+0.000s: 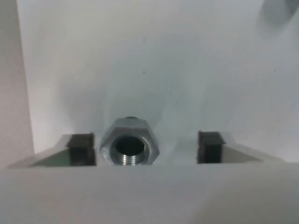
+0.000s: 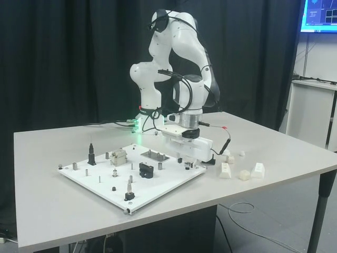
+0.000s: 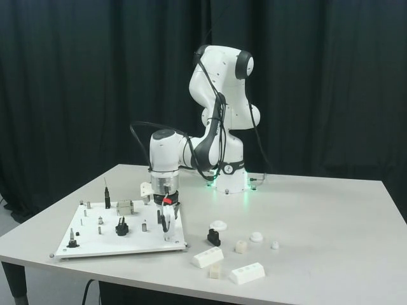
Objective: Remove bolt 4.
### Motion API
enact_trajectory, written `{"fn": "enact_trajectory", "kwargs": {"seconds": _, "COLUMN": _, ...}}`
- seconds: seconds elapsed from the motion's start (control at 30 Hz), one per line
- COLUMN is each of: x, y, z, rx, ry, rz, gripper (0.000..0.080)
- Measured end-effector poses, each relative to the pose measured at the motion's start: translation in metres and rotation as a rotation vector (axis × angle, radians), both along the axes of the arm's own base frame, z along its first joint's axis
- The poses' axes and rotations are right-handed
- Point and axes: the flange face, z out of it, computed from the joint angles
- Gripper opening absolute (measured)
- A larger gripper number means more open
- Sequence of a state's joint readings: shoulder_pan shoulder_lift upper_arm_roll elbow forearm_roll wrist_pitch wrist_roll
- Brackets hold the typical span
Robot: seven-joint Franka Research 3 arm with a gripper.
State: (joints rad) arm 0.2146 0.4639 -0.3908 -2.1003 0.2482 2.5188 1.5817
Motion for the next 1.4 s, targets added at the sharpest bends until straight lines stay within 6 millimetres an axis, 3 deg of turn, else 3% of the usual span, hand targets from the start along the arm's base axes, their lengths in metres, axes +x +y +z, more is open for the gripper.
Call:
{"fn": "enact_trajectory", "kwargs": {"seconds": 0.03, "x": 0.0, "y": 0.0, "z": 0.0, "rx": 0.0, "ry": 0.0, "rz": 0.0, "gripper": 0.0625}}
{"fn": "enact_trajectory", "kwargs": {"seconds": 0.07, "x": 0.0001, "y": 0.0, "z": 0.0001, "rx": 0.001, "ry": 0.0, "rz": 0.0, "gripper": 0.0456}}
{"fn": "enact_trajectory", "kwargs": {"seconds": 0.37, "x": 0.0047, "y": 0.0013, "z": 0.0015, "rx": 0.016, "ry": -0.012, "rz": -0.019, "gripper": 0.0456}}
{"fn": "enact_trajectory", "kwargs": {"seconds": 0.4, "x": 0.0047, "y": 0.0012, "z": 0.0015, "rx": 0.018, "ry": -0.013, "rz": -0.022, "gripper": 0.0252}}
{"fn": "enact_trajectory", "kwargs": {"seconds": 0.9, "x": 0.0045, "y": -0.0001, "z": 0.0015, "rx": 0.022, "ry": -0.013, "rz": -0.007, "gripper": 0.0252}}
{"fn": "enact_trajectory", "kwargs": {"seconds": 1.4, "x": 0.0047, "y": 0.0, "z": 0.0014, "rx": 0.021, "ry": -0.007, "rz": 0.255, "gripper": 0.0252}}
